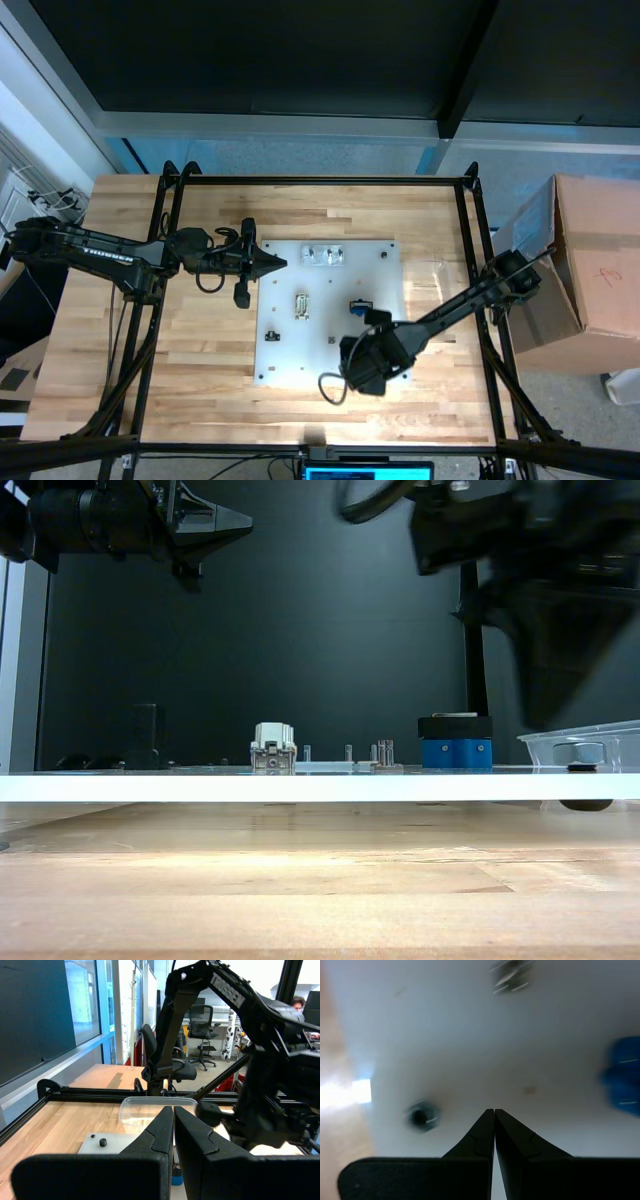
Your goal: Unfasten the M12 nut and place it in the container
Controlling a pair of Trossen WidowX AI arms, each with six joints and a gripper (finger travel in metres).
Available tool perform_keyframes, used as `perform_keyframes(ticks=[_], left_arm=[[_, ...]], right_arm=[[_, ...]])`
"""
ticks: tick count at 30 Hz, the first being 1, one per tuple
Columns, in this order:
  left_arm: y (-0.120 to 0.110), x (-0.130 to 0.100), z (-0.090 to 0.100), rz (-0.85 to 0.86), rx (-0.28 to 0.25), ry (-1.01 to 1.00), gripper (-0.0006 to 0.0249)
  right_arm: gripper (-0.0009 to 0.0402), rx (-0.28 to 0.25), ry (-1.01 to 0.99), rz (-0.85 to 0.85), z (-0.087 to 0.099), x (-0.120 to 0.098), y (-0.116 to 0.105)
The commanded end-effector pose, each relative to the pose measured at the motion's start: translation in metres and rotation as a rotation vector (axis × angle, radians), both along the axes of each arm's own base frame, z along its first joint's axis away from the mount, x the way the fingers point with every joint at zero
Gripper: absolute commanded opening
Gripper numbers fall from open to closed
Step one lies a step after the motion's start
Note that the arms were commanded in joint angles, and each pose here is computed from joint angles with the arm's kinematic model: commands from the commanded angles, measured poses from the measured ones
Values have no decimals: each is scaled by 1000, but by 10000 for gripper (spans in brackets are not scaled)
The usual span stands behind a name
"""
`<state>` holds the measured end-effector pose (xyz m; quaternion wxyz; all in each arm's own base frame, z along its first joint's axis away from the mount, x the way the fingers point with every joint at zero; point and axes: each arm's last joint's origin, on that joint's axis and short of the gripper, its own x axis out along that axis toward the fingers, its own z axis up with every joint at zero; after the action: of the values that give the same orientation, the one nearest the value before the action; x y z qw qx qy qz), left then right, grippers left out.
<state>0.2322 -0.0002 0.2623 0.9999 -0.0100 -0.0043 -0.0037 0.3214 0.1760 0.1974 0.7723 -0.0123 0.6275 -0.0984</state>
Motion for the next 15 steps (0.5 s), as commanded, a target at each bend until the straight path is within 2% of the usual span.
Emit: perform_keyframes(ticks=[1,2,4,11,15], left_arm=[[0,0,0,0,0,0,0],[0,0,0,0,0,0,0],[0,0,0,0,0,-3,0],[0,0,0,0,0,-2,0],[0,0,0,0,0,1,0]], right_arm=[[0,4,14,-2,6,-2,0],[0,8,14,-2,8,-2,0],[0,54,31,2,10,-3,1],[0,258,70,28,12,-1,9],[0,278,60,31,7,3,11]])
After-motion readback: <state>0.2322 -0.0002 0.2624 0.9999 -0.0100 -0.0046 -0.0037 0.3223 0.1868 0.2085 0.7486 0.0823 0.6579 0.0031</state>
